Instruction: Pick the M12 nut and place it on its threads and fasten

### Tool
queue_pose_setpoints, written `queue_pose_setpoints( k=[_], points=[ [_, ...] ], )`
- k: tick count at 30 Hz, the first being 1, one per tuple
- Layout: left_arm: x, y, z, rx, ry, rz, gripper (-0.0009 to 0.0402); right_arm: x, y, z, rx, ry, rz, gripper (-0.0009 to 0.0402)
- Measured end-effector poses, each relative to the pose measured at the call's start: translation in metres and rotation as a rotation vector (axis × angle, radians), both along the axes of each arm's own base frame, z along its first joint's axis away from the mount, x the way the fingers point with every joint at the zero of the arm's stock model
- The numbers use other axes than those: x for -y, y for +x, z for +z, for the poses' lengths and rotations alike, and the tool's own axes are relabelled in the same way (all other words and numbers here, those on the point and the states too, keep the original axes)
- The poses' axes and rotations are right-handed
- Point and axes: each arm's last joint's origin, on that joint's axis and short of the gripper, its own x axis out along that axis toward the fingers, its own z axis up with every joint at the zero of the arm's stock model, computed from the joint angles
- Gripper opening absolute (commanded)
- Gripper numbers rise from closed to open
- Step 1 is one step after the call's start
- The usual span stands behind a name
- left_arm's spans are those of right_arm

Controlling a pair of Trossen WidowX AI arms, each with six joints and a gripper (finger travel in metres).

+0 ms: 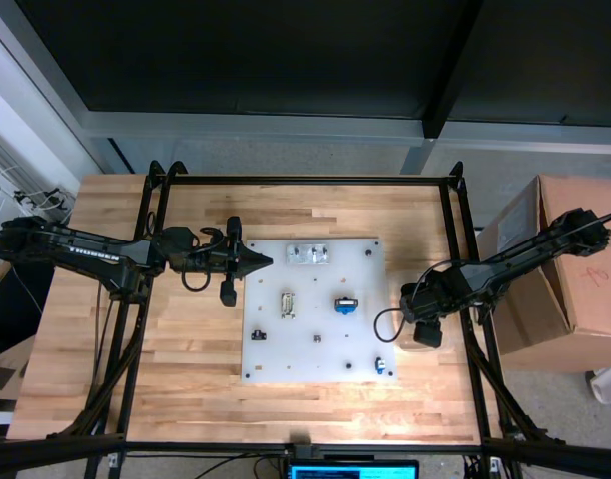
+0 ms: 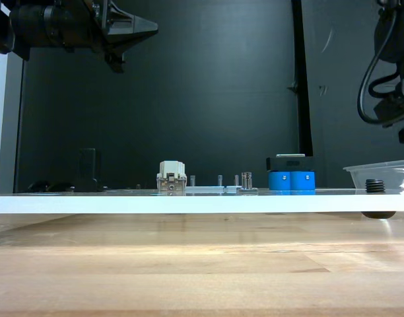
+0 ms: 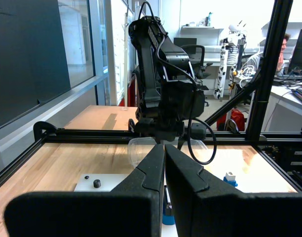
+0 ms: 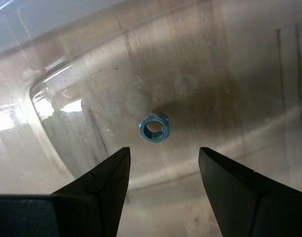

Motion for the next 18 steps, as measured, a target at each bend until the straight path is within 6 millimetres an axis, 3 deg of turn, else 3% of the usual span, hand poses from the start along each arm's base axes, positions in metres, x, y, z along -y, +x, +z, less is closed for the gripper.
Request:
queue_pose_setpoints(
  k=[14,18],
  points=[
    [0.000,0.000,0.000,0.000,0.000,0.000,0.0000,0.000,-0.003,-0.020,0.013,0.003,0.027,0.0191],
    [0.000,0.000,0.000,0.000,0.000,0.000,0.0000,0.000,-0.003,-0.022,0.016,0.002,0.027,0.0165]
  ],
)
